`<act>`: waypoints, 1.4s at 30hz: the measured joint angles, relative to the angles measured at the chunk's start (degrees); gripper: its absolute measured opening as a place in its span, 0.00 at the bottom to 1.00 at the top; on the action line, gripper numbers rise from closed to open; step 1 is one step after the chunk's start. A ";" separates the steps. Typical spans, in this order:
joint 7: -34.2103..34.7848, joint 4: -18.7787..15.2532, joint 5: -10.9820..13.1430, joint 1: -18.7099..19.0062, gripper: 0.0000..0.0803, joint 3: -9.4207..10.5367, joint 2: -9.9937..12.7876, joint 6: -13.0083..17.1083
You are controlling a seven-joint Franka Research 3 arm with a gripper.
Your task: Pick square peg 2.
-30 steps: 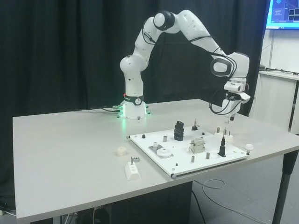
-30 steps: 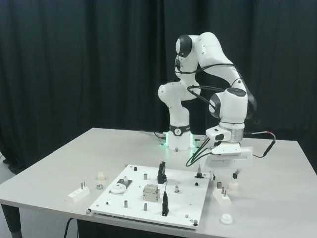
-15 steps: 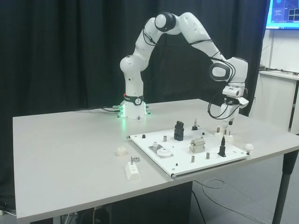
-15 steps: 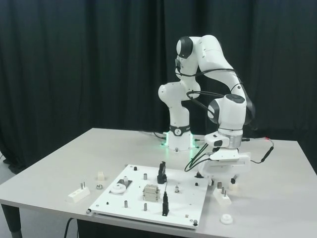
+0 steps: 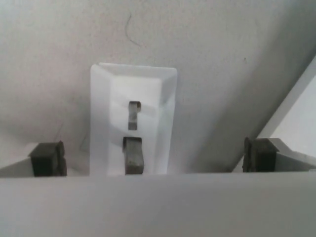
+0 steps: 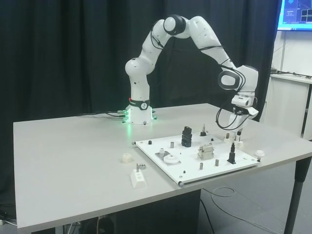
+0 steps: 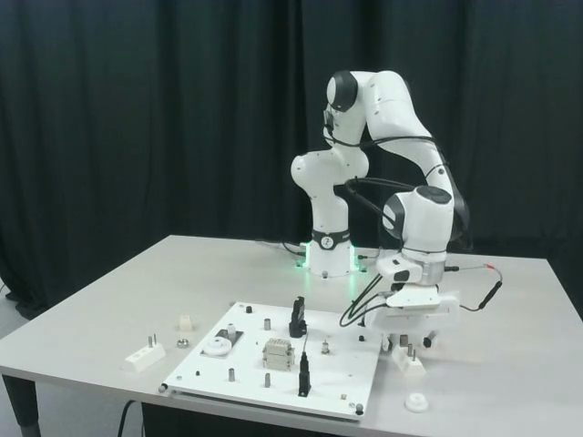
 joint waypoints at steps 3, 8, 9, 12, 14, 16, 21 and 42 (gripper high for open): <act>0.00 0.00 0.01 0.00 1.00 0.12 0.39 0.09; 0.21 0.00 0.02 -0.07 1.00 0.38 0.87 0.11; 0.21 0.00 0.02 -0.09 1.00 0.43 0.94 0.11; 0.21 0.00 0.02 -0.10 1.00 0.50 1.15 0.11; 0.21 0.00 0.02 -0.10 1.00 0.55 1.27 0.14; 0.21 0.00 0.02 -0.10 1.00 0.60 1.37 0.18; 0.21 0.00 0.02 -0.11 1.00 0.70 1.50 0.20; 0.30 0.00 0.62 -0.71 0.19 1.19 1.52 0.19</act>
